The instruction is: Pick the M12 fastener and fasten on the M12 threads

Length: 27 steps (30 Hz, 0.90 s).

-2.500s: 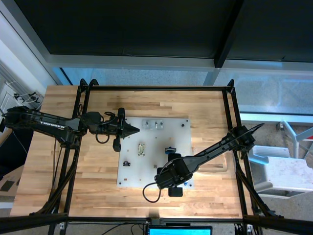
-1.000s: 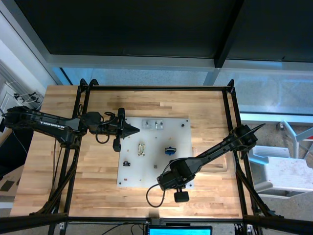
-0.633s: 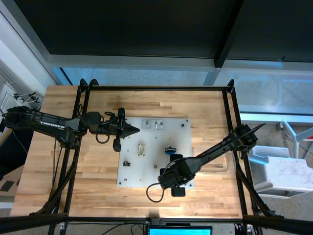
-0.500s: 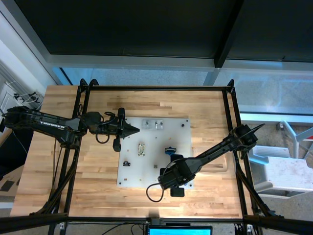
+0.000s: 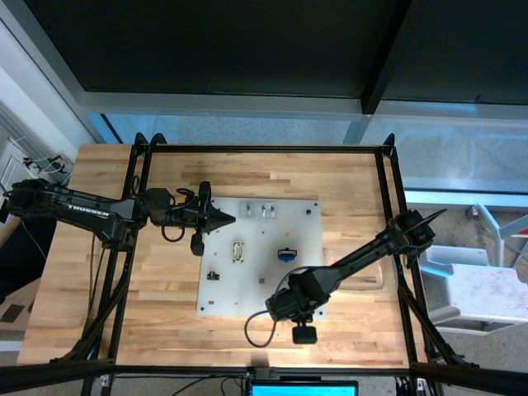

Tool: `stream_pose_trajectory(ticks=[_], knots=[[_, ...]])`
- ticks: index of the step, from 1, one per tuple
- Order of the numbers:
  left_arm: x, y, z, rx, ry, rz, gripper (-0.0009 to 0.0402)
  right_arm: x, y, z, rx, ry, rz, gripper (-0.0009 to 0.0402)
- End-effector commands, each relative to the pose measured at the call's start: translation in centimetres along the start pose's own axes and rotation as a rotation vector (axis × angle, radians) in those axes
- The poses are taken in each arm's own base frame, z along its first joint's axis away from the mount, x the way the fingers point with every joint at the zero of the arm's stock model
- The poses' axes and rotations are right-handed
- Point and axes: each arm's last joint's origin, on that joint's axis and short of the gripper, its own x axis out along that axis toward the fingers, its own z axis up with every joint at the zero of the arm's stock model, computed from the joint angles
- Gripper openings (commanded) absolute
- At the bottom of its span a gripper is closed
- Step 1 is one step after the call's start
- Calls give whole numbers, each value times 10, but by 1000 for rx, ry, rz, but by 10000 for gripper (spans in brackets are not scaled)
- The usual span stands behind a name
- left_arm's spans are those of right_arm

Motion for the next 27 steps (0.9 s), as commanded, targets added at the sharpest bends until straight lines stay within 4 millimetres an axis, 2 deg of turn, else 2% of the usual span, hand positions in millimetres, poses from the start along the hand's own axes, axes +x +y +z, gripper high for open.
stream_pose_trajectory(ticks=[1, 10, 16, 24, 27], knots=[[0, 0, 0, 0, 0, 0, 0, -2, -1, 1, 2, -17, -30, 0], [0, 0, 0, 0, 0, 0, 0, -10, -7, 1, 18, -87, -220, 0], [0, 0, 0, 0, 0, 0, 0, -7, -11, 3, 41, -127, -305, 0], [0, 0, 0, 0, 0, 0, 0, 0, -10, 5, 44, -118, -278, 0], [0, 0, 0, 0, 0, 0, 0, 1, -5, 2, 20, -29, -106, 0]])
